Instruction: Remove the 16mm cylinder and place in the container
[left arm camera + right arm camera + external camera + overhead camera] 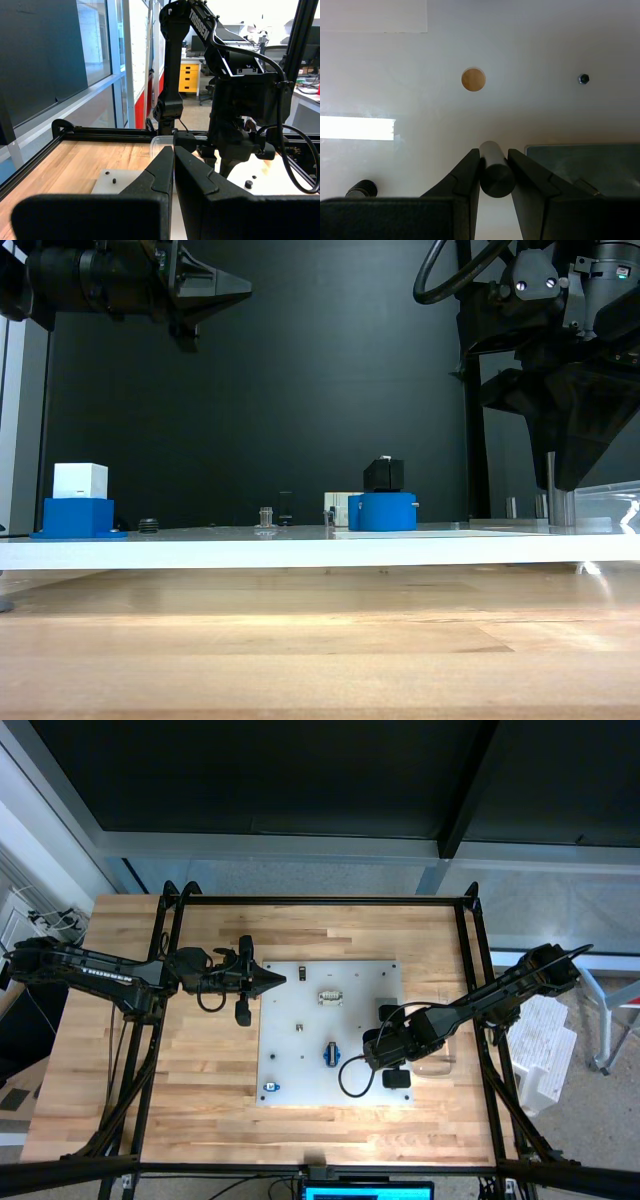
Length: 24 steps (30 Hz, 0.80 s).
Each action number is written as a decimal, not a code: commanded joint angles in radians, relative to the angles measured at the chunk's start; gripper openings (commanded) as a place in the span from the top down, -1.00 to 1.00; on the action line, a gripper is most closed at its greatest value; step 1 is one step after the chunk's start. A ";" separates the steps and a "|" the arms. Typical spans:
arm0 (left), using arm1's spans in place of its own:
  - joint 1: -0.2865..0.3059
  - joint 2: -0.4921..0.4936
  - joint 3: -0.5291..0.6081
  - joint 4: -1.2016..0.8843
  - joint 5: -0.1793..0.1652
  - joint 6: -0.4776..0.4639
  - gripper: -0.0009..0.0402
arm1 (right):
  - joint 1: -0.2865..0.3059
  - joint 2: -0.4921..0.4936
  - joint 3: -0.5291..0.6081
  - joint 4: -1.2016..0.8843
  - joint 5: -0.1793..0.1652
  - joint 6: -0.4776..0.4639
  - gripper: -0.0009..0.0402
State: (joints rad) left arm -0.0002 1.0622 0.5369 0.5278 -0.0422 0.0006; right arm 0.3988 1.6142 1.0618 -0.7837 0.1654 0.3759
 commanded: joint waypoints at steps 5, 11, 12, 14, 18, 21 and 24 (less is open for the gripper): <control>0.000 0.000 0.000 0.001 0.000 0.000 0.96 | 0.000 -0.011 0.002 -0.006 -0.002 0.000 0.91; 0.000 0.000 0.000 0.000 0.000 0.000 0.96 | 0.000 -0.068 0.001 -0.030 -0.009 0.003 0.90; 0.000 0.000 0.000 0.000 0.000 0.000 0.96 | 0.000 -0.083 0.001 -0.038 -0.009 0.005 0.90; 0.000 0.000 0.000 0.000 0.000 0.000 0.96 | 0.000 -0.113 0.001 -0.051 -0.009 0.010 0.90; 0.000 0.000 0.000 0.000 0.000 0.000 0.96 | 0.000 -0.173 0.001 -0.076 -0.009 0.011 0.90; 0.000 0.000 0.000 0.000 0.000 0.000 0.96 | 0.000 -0.210 -0.001 -0.117 -0.009 0.011 0.90; 0.000 0.000 0.000 0.000 0.000 0.000 0.96 | 0.000 -0.241 -0.008 -0.155 -0.008 0.010 0.90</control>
State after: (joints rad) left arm -0.0002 1.0618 0.5365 0.5278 -0.0422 0.0010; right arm 0.3988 1.3834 1.0580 -0.9222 0.1562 0.3870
